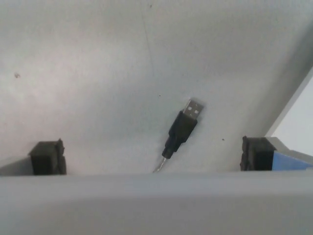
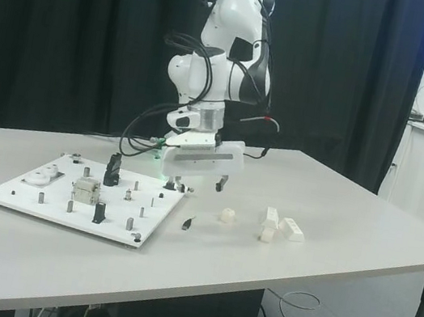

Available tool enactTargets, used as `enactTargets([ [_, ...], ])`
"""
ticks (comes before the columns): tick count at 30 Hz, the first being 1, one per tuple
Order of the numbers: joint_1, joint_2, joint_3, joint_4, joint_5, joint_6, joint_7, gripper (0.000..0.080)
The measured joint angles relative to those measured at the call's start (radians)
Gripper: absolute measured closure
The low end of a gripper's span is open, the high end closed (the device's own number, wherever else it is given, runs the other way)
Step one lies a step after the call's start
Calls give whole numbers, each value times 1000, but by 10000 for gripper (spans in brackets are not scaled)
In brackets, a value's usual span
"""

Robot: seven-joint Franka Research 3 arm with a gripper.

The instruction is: Remove waterproof.

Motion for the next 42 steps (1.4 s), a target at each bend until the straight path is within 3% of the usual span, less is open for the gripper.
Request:
enactTargets([
  [6, 0, -1, -9, 1, -4, 12, -8, 3],
  [17, 0, -11, -43, 2, -43, 45, -139, 3],
  [26, -2, -12, -106, 2, -67, 45, -253, 3],
  [42, -11, -12, -237, 1, -99, 58, -589, 3],
])
